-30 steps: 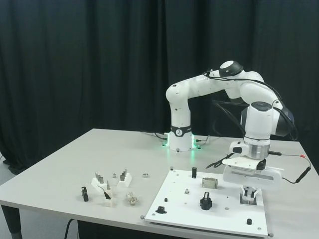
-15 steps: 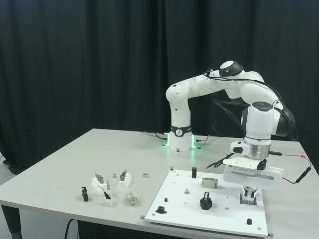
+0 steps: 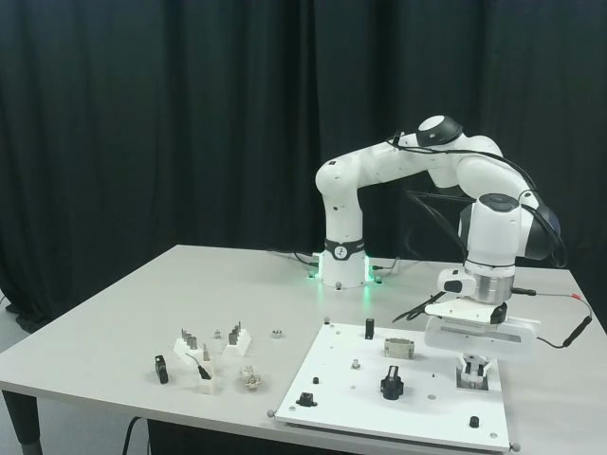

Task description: Insert small gear.

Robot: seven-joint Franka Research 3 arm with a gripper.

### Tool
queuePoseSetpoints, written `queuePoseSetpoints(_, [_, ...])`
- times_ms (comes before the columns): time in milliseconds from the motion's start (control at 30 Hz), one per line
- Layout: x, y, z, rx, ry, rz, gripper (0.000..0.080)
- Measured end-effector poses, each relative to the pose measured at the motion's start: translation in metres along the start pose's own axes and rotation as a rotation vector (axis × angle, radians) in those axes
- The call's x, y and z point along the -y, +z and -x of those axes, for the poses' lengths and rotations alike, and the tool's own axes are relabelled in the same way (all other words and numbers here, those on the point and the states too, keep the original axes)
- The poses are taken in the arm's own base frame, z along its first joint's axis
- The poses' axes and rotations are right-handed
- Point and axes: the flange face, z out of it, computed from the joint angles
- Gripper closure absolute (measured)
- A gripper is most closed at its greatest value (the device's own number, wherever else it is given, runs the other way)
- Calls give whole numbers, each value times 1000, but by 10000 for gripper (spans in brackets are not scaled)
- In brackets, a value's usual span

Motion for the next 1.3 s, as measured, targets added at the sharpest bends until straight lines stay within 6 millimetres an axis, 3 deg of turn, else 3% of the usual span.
queuePoseSetpoints(933, [-2, 1, -10, 59, 145, -7, 664])
queuePoseSetpoints(1300, [-2, 3, -9, 54, 38, -9, 664])
